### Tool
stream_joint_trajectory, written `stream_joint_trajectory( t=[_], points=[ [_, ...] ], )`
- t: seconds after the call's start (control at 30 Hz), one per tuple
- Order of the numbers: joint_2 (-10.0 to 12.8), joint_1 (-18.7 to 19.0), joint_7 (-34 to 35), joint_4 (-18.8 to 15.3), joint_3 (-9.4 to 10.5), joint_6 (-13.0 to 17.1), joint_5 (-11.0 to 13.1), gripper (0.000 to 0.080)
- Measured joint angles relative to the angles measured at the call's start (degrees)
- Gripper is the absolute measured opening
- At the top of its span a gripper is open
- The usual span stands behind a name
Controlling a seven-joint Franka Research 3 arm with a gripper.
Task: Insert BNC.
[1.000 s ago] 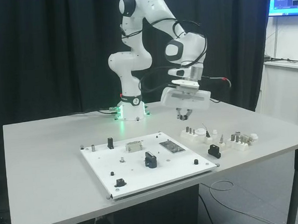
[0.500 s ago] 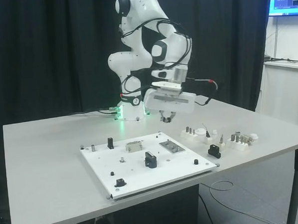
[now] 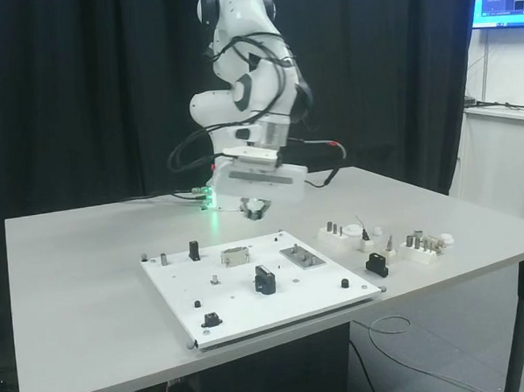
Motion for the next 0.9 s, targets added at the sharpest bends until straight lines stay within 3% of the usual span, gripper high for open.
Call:
stream_joint_trajectory(
  t=[0.4, 0.67, 0.9],
  points=[
    [4.04, -0.12, -9.47, 0.27, -6.51, 7.58, 8.21, 0.0126],
    [8.93, -0.56, -12.73, 2.74, -8.36, 10.17, 15.31, 0.0126],
    [13.04, -1.05, -13.49, 5.97, -8.90, 10.18, 19.04, 0.0126]
  ],
)
